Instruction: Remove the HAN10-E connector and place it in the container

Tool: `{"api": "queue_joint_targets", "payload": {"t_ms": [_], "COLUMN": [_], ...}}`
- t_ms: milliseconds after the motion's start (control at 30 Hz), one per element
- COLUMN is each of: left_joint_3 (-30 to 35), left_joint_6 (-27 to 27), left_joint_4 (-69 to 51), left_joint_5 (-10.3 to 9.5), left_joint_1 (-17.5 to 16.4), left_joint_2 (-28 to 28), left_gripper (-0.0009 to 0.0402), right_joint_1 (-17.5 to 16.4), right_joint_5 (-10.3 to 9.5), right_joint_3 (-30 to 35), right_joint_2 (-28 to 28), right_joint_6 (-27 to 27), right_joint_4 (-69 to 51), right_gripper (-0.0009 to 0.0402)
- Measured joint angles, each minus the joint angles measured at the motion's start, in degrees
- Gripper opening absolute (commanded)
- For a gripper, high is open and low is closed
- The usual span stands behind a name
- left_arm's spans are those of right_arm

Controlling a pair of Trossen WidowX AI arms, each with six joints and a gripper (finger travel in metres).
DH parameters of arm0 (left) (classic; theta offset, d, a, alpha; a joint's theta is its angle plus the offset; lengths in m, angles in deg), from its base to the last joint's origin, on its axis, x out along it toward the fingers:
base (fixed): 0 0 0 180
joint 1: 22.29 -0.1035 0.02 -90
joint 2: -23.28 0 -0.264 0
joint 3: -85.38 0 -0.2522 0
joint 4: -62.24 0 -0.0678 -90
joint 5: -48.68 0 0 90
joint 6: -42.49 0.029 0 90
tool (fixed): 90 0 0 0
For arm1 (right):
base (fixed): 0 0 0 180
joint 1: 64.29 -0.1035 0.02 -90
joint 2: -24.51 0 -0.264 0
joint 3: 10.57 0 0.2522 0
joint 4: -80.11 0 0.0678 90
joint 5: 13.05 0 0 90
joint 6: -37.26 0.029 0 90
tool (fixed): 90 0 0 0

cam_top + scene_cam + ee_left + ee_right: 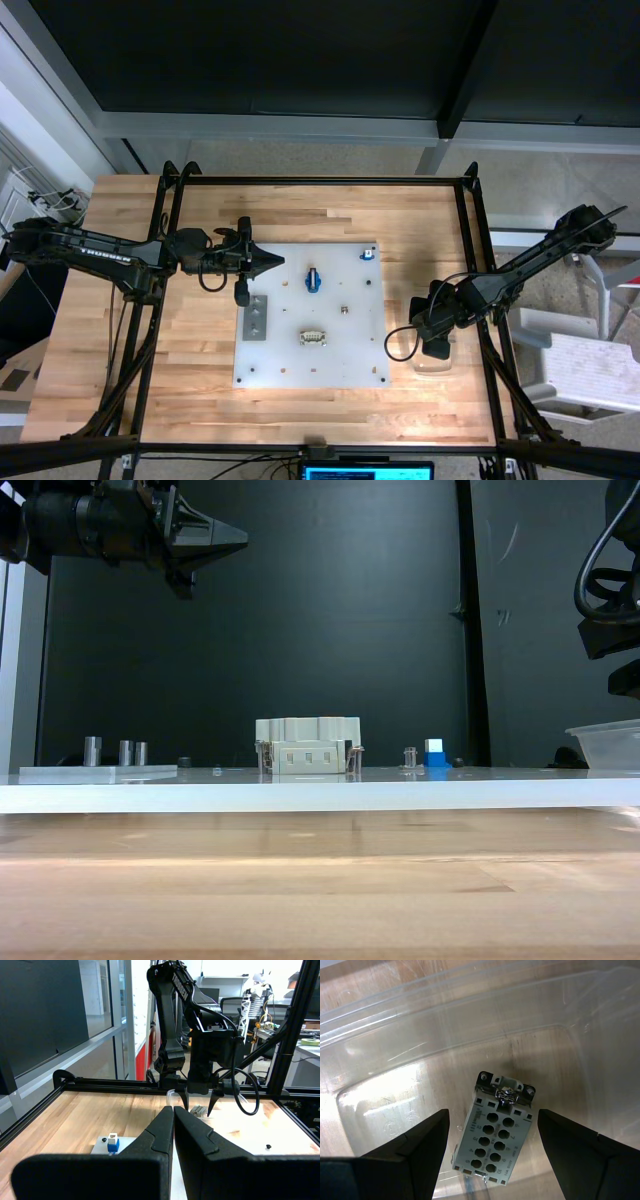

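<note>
The HAN10-E connector, a beige-grey block with two rows of dark pin holes, lies flat on the floor of the clear container. My right gripper hangs open just over it, one finger on each side, neither touching it. In the high view the right gripper covers the container, which stands right of the white plate. My left gripper is shut and empty, held high over the plate's far left corner, also visible as the left gripper.
A beige housing with metal clips stands on the plate near its front middle. A blue upright part and a grey metal block with holes are also on the plate. Black frame rails run around the wooden table.
</note>
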Motion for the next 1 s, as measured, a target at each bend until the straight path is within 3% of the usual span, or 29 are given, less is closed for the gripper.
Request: {"api": "queue_joint_targets", "payload": {"t_ms": [500, 1000], "left_joint_3": [0.0, 0.0], "left_joint_6": [0.0, 0.0], "left_joint_4": [0.0, 0.0], "left_joint_5": [0.02, 0.02], "left_joint_1": [0.0, 0.0], "left_joint_2": [0.0, 0.0], "left_gripper": [0.0, 0.0], "right_joint_1": [0.0, 0.0], "right_joint_5": [0.0, 0.0], "right_joint_3": [3.0, 11.1], "right_joint_2": [0.0, 0.0], "right_joint_6": [0.0, -0.2], "right_joint_4": [-0.9, -12.7], "right_gripper": [0.0249, 0.0249]}}
